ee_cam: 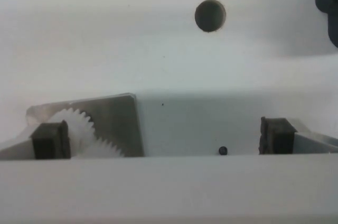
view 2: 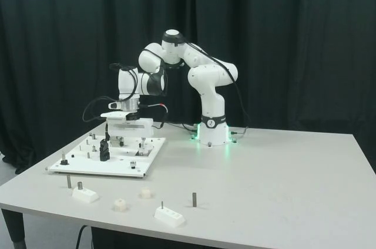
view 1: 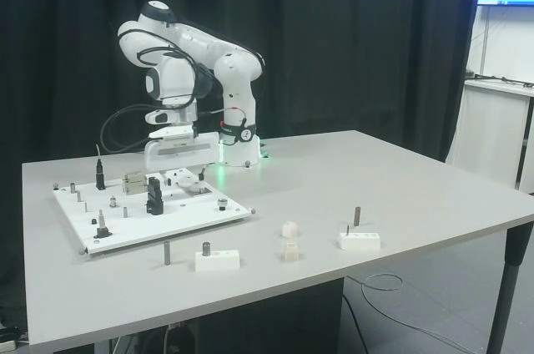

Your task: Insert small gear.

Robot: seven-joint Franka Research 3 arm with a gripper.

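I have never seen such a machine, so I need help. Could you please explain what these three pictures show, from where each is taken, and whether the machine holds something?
The machine is a white robot arm bolted on a grey table. Two pictures come from cameras in the room. The third comes from a camera on the wrist, looking down past its two fingers. The fingers stand wide apart and hold nothing. The arm hangs over a white board carrying pegs and small parts. In the wrist picture, white gears sit on a grey plate, beside one finger. Nearer the front of the table lie small white blocks and loose pegs.
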